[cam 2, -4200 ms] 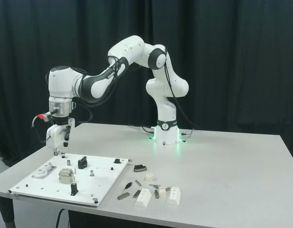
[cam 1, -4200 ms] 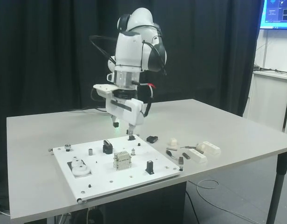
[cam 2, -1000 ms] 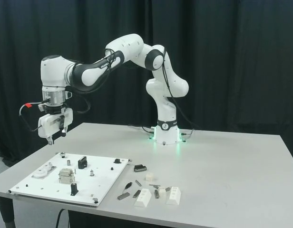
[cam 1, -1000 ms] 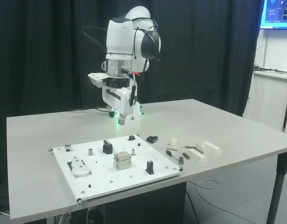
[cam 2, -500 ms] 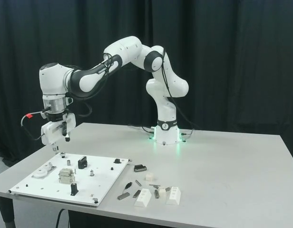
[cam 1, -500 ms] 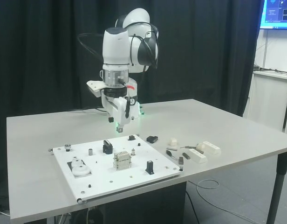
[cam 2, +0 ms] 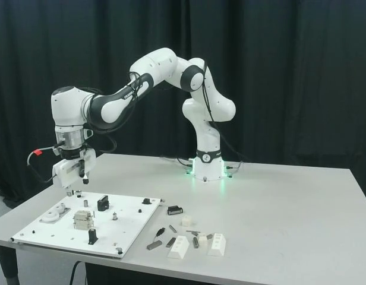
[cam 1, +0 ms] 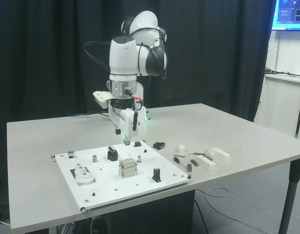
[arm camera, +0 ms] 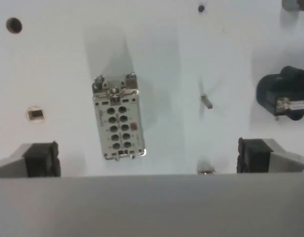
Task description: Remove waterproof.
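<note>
1. My hand (cam 1: 121,137) has come back down a little and shifted toward the middle of the first room view. It now hangs above the far part of the white board (cam 1: 106,187), left of centre in that frame.
2. It has also turned at the wrist since a few seconds ago.
3. My fingers (arm camera: 41,159) stand wide apart with nothing between them; I touch no part yet.
4. I take the waterproof to be the grey connector (cam 1: 127,167), though I cannot be sure. It sits fixed on the board, mid-frame in the first room view, and the wrist view shows it below me, in the gap between my fingers.
5. The black plug (cam 1: 111,153) stands just beside it, to the upper left in the first room view, so I need to avoid it on the way down.
6. Judged so, the removal has not begun: the lining-up looks nearly done, and the descent and the closing on the connector remain.
</note>
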`<state>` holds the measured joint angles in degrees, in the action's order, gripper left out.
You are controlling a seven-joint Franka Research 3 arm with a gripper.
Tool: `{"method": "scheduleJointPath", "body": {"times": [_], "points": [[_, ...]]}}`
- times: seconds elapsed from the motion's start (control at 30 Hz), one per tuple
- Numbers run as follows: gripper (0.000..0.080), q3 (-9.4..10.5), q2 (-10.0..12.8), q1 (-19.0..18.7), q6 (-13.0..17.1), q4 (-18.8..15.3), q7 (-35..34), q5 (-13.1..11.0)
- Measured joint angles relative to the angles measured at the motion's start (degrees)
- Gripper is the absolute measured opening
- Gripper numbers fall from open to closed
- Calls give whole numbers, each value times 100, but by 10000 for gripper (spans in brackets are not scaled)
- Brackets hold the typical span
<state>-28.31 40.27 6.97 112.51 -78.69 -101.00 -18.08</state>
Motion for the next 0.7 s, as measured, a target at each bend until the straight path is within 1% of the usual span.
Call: {"method": "scheduleJointPath", "body": {"times": [0.37, 0.7], "points": [[800, -6, 111, -141, 471, -100, -80, 30], [800, -7, 169, -143, 585, -131, -123, 60]]}}
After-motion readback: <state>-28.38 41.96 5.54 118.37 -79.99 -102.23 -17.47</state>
